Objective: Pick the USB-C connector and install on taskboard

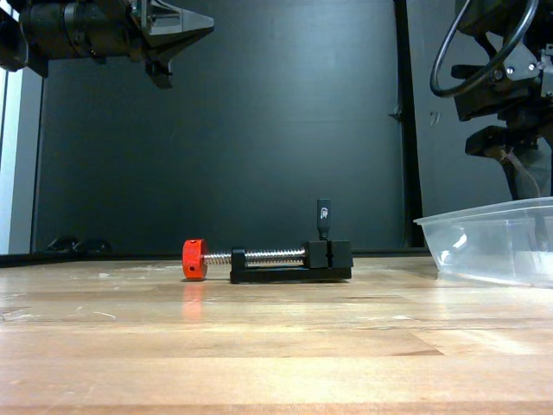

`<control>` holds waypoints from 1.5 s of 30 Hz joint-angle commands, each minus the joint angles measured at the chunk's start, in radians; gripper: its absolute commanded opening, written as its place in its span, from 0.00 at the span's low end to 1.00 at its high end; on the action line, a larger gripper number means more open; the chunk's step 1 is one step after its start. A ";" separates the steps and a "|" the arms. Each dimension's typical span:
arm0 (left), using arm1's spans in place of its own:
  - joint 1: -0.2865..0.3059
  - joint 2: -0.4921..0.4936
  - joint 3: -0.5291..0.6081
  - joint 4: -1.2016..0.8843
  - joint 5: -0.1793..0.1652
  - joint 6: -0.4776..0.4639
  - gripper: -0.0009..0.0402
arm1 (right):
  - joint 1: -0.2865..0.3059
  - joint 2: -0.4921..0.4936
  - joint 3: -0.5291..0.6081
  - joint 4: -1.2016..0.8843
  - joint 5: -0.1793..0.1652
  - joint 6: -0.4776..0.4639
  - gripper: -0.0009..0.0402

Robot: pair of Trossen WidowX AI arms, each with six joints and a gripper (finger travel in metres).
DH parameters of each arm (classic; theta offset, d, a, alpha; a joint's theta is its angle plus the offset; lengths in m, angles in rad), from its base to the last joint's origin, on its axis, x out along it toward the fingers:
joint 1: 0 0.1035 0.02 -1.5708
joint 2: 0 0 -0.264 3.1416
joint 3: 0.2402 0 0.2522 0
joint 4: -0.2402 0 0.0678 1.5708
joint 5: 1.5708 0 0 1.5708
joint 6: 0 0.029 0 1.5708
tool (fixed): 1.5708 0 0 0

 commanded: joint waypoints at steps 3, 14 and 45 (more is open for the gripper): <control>0.000 0.000 0.000 0.000 0.000 0.000 0.02 | -0.002 0.016 -0.010 0.018 -0.003 -0.009 0.49; 0.000 0.000 0.000 0.000 0.000 0.000 0.02 | -0.007 0.017 -0.042 0.045 -0.003 -0.003 0.49; 0.000 0.000 0.000 0.000 0.000 0.000 0.02 | -0.008 0.016 -0.059 0.073 0.001 -0.005 0.08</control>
